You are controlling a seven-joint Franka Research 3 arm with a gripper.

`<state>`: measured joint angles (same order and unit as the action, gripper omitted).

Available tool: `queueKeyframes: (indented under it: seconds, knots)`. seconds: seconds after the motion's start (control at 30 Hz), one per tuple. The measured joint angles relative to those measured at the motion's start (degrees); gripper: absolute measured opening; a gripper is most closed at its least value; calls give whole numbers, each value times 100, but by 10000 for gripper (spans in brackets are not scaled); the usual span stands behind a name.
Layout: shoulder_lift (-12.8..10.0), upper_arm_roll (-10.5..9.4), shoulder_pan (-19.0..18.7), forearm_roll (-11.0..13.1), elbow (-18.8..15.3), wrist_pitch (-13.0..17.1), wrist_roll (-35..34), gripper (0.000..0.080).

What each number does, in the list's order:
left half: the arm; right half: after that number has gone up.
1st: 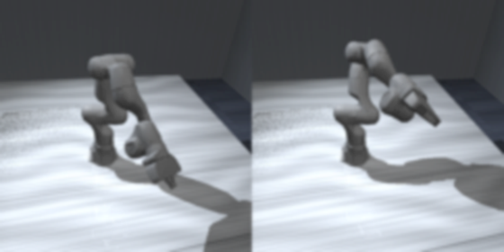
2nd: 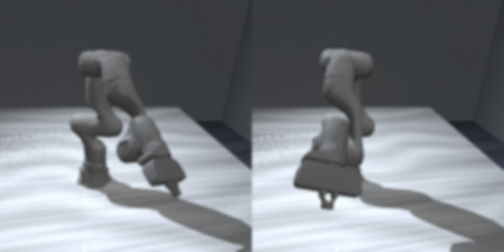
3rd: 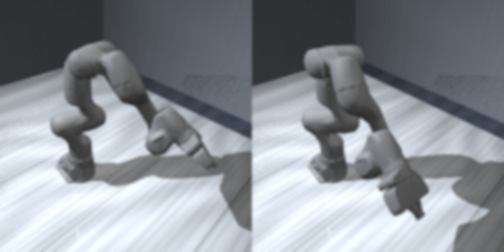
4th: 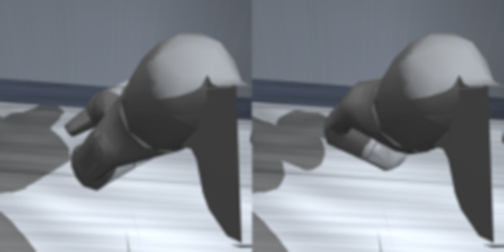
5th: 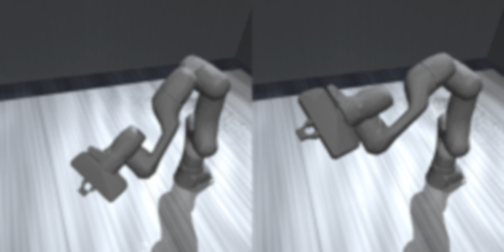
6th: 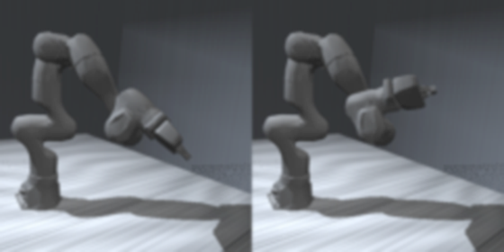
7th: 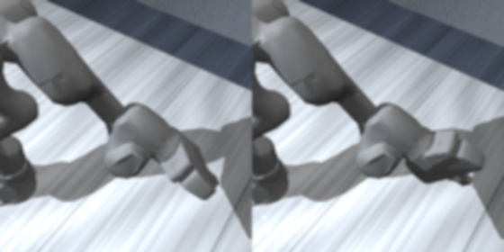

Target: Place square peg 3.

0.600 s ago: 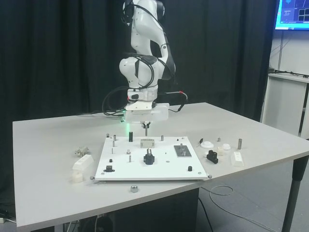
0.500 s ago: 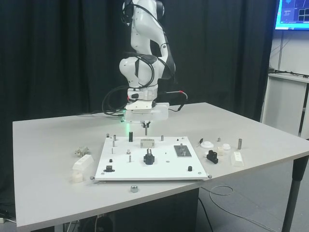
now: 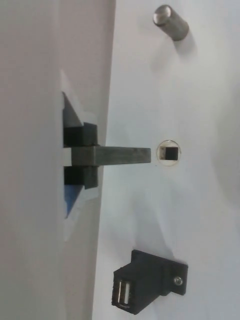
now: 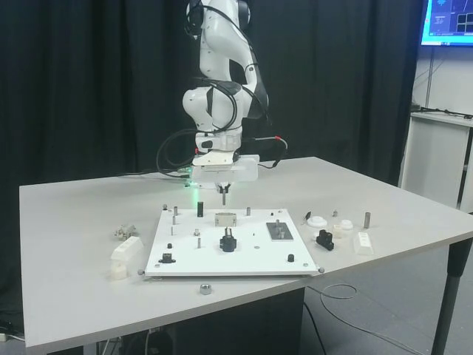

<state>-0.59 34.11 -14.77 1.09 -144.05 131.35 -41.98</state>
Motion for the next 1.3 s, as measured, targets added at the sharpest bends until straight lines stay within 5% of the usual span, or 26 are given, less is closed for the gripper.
queueKeyframes:
  seconds: [1.3]
  knots:
    - [82, -5, -30, -61, 8, -11, -11, 75]
